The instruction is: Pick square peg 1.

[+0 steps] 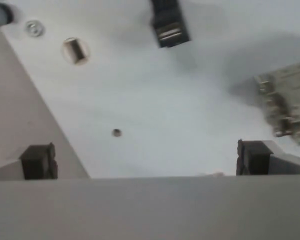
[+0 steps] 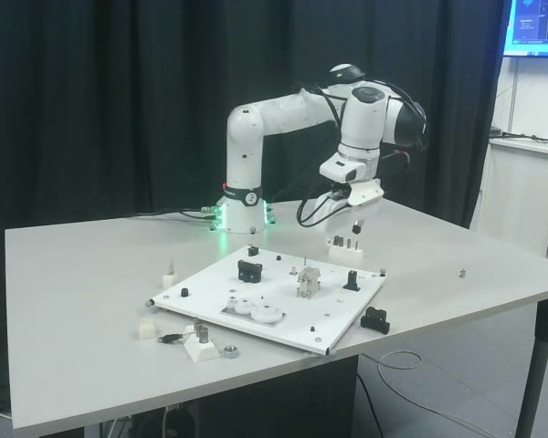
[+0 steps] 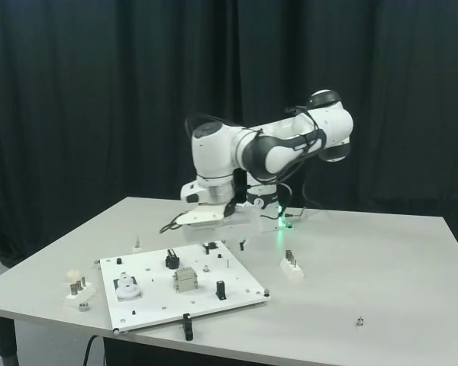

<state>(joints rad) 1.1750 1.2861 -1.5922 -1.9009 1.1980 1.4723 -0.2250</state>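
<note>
Claw (image 1: 145, 160) released, jaws spread wide and empty, hovering above the white board (image 1: 155, 100) near its edge. Square pegs stand upright in a small white holder (image 2: 344, 251) on the grey desk (image 2: 73, 274), just beside the board; which is peg 1 cannot be told.

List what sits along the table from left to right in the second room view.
Small white block with pegs → white board → white peg holder → tiny bolt.
</note>
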